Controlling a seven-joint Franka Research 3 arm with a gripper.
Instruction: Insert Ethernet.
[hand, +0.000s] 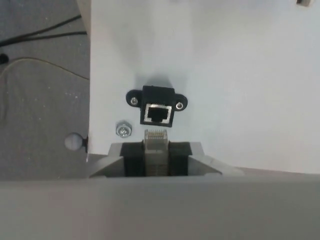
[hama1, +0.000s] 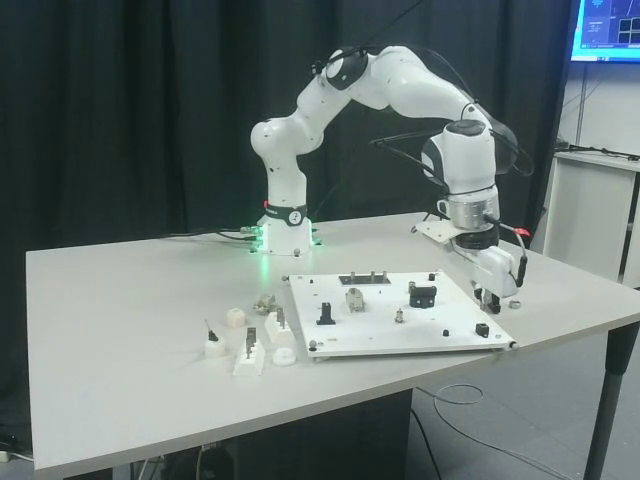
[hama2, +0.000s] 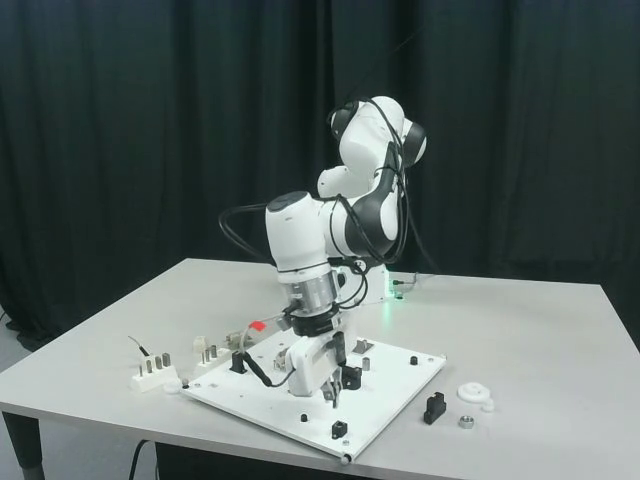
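A black Ethernet socket (hand: 158, 107) is screwed with two lugs onto the white board (hand: 240, 75), close to the board's edge. My gripper (hand: 155, 161) is shut on a see-through Ethernet plug (hand: 155, 142), its contact end pointing at the socket opening. The plug tip sits just short of the socket, in line with it and not touching. From the first room view, the gripper (hama1: 490, 292) hangs over the board's front right corner, above the socket (hama1: 482, 329). The second room view shows the gripper (hama2: 331, 393) slightly above the socket (hama2: 339, 430).
A loose nut (hand: 123, 130) lies on the board beside the socket. Other black and grey fixtures (hama1: 423, 295) stand on the board. White parts (hama1: 250, 350) lie on the table (hama1: 120, 330) beside it. A black piece (hama2: 434, 408) and a white gear (hama2: 470, 393) sit off the board's other side.
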